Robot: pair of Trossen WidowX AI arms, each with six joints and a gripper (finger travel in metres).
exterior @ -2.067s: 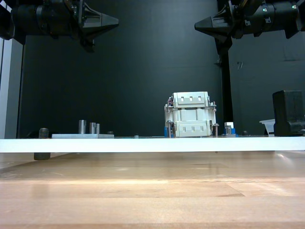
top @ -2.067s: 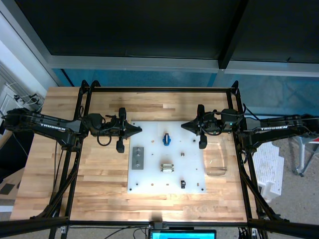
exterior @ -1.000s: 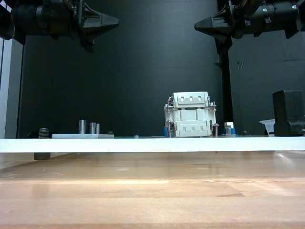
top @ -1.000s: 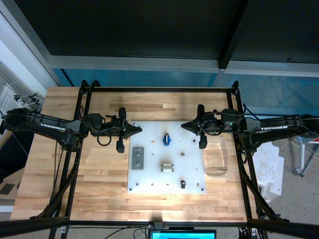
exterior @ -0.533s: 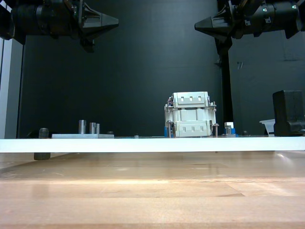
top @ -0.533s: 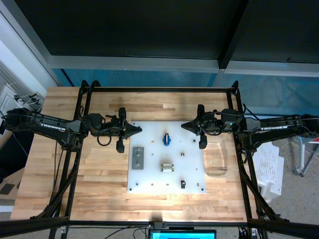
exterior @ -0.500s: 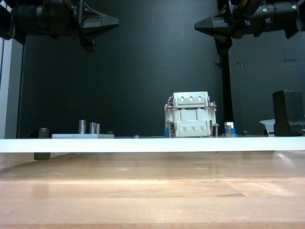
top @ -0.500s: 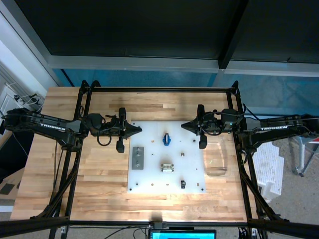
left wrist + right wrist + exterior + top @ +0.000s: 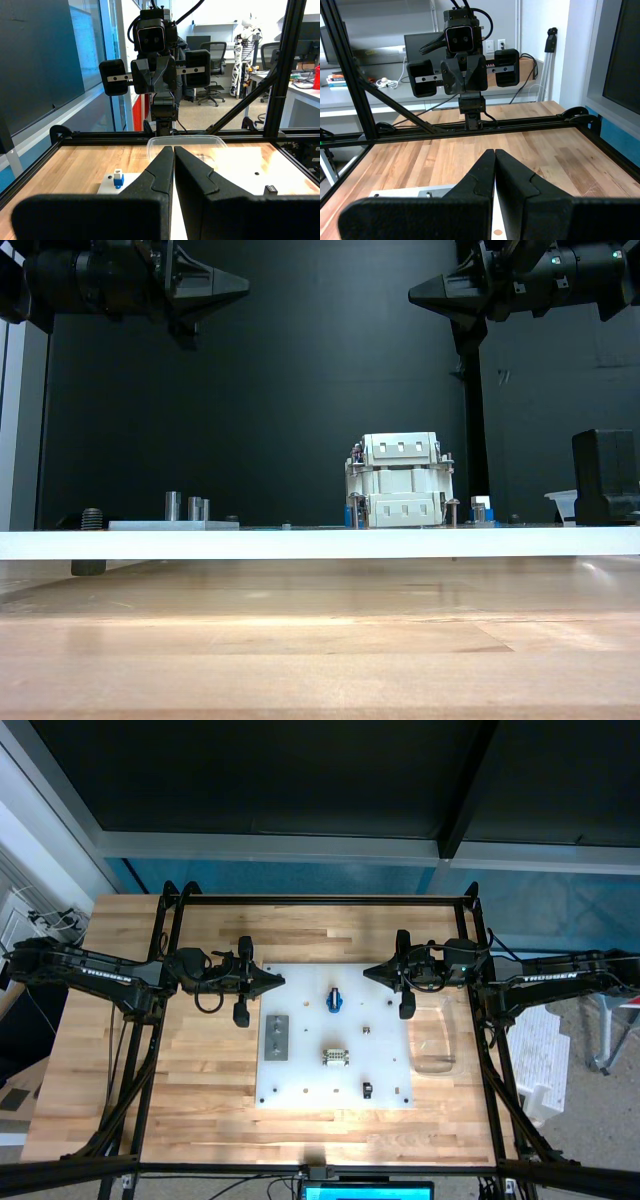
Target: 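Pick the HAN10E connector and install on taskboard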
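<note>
The HAN10E connector [image 9: 335, 1057] is a pale grey-white block sitting on the white taskboard [image 9: 300, 1095], near its middle front; in the low view the connector [image 9: 400, 483] stands upright on the board [image 9: 250, 544]. My left gripper [image 9: 281, 981] hovers high over the board's far left corner, shut and empty. My right gripper [image 9: 366, 973] hovers high over the far right corner, shut and empty. In each wrist view the fingertips meet, left gripper [image 9: 174, 149] and right gripper [image 9: 495, 151]. Neither is near the connector.
On the board lie a grey plate [image 9: 275, 1038], a blue part [image 9: 333, 1000] and a small black part [image 9: 368, 1090]. A clear plastic tray [image 9: 434, 1040] sits on the wooden table right of the board. Black frame rails [image 9: 320, 900] border the table.
</note>
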